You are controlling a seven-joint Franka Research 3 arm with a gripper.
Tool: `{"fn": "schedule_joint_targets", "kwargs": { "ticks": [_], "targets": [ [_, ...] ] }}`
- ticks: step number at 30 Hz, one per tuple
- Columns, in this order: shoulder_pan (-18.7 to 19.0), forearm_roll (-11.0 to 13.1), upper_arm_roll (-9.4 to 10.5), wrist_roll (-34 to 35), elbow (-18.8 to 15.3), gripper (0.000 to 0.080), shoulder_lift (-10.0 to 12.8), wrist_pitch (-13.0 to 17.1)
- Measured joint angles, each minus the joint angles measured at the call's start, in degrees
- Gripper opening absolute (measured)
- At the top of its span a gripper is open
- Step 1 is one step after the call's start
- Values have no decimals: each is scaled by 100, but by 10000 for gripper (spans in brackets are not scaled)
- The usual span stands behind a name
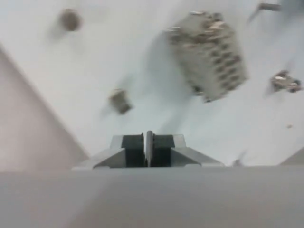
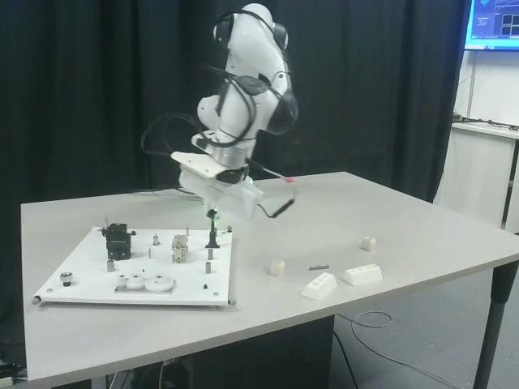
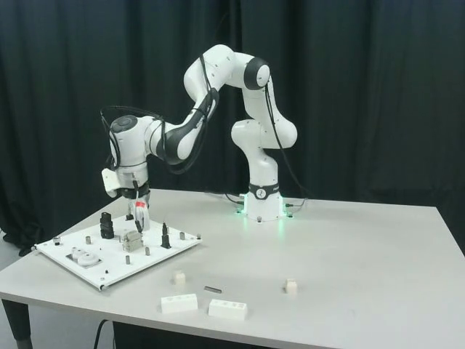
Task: Insert round peg 1.
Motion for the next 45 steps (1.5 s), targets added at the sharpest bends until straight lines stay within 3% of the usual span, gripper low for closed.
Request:
{"fn": "schedule_joint_targets", "kwargs": {
  "ticks": [8,22,35,45],
  "targets": [
    [-2,0,-451,-657,-572,34,-314,299],
    [-6,33,-1140,-1844,-1635,34,-789,1196],
    [-6,222,-1482,-2629,-2402,34,-1209,1732],
    [-6,231,-1664,-2732,-2879,34,-1531,2010]
  ]
}}
